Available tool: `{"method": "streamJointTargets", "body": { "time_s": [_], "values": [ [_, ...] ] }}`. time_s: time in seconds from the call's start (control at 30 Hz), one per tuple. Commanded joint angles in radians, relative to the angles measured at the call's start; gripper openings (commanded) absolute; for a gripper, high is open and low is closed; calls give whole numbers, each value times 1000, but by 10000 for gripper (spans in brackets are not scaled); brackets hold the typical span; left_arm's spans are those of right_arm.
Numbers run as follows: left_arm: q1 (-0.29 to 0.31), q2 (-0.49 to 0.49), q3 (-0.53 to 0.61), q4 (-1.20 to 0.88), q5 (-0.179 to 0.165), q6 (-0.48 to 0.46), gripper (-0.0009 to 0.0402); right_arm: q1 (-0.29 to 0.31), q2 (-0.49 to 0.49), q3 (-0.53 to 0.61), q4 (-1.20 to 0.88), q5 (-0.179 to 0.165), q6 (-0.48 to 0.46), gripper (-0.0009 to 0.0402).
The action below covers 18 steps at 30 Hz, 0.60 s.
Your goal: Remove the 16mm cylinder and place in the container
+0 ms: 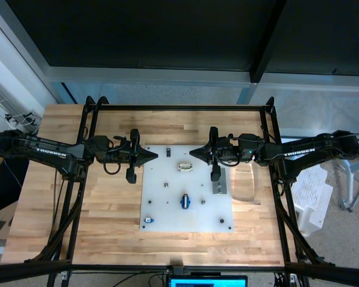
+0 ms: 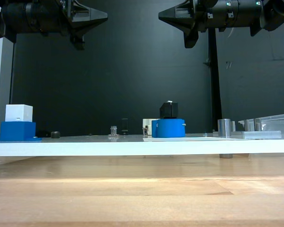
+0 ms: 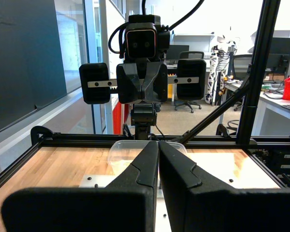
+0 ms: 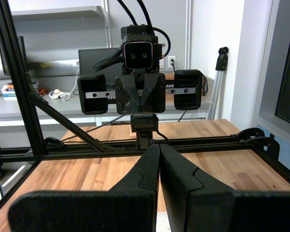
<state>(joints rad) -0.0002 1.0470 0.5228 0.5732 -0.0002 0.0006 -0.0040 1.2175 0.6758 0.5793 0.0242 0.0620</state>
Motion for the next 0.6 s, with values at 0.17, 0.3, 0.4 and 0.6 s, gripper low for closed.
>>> {"method": "streamJointTargets", "body": {
  "time_s": [0.17,0.3,0.4,0.6],
  "values": [
    [0,0,0,0,0,0,0,0,0,0,0,1,0,0],
    [0,0,0,0,0,0,0,0,0,0,0,1,14,0],
    [0,0,0,0,0,0,0,6,0,14,-42,10,18,0],
    [0,0,0,0,0,0,0,33,12,141,-418,10,10,0]
  ]
}}
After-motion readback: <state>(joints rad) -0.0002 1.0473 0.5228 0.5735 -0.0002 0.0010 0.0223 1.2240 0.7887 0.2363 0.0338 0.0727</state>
